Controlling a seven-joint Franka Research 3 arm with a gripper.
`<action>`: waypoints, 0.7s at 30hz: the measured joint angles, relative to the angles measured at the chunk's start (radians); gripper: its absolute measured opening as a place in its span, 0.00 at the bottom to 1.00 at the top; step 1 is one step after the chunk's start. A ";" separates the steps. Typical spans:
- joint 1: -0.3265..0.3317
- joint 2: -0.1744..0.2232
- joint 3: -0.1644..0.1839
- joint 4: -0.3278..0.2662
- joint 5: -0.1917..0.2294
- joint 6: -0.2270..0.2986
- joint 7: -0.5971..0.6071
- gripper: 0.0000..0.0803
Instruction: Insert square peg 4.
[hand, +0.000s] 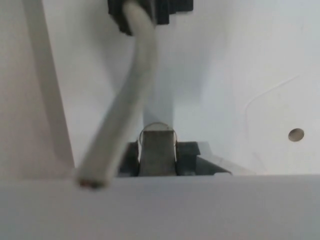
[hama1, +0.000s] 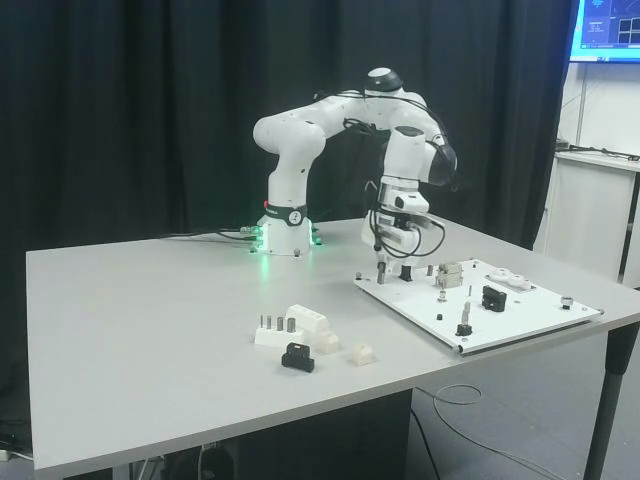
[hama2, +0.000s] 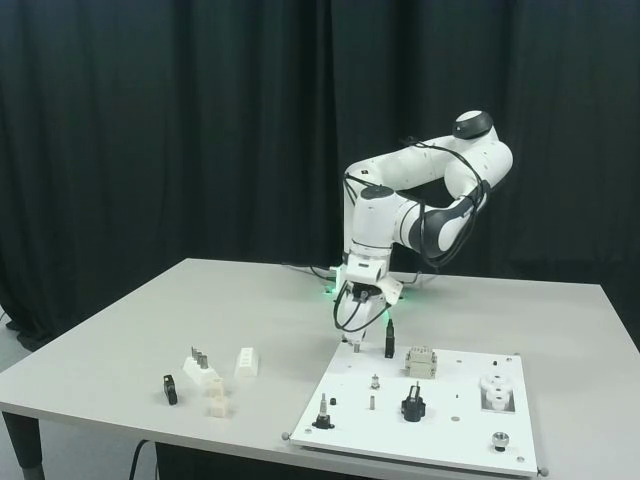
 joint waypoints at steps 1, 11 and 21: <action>-0.001 0.000 0.001 0.000 0.000 0.001 0.000 0.19; -0.016 0.000 0.019 0.001 0.003 0.018 0.000 0.19; -0.018 0.000 0.033 0.006 0.004 0.031 -0.010 0.19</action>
